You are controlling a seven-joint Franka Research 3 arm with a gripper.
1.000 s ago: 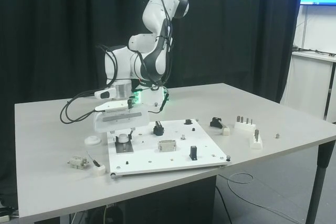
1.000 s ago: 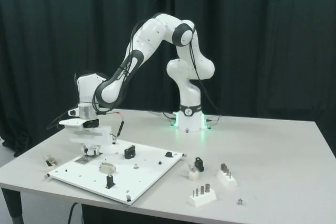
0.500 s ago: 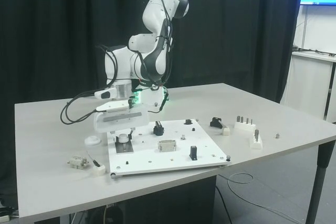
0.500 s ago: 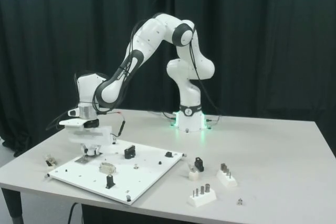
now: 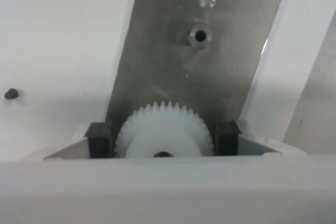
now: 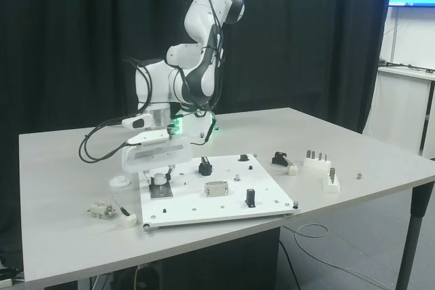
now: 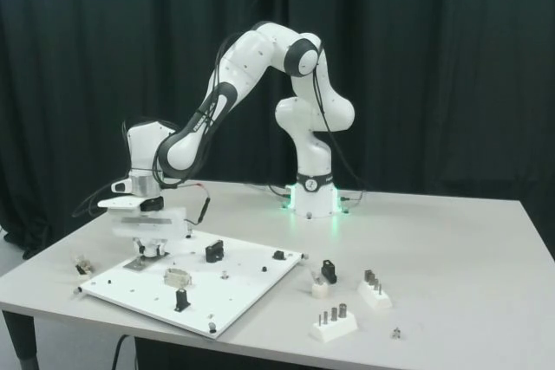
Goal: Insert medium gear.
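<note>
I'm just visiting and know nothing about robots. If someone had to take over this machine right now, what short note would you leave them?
Gripper: shut on the medium gear, a white toothed wheel held between the two black fingers.
Where things are: the arm holds the gear low over the grey metal plate at one corner of the white board. In the wrist view a hole in the plate lies uncovered, apart from the gear.
Done: gear picked up and brought to the plate.
Left: whether the gear is already seated cannot be told from these views. Confirm it sits in place, then open the gripper and lift away.
</note>
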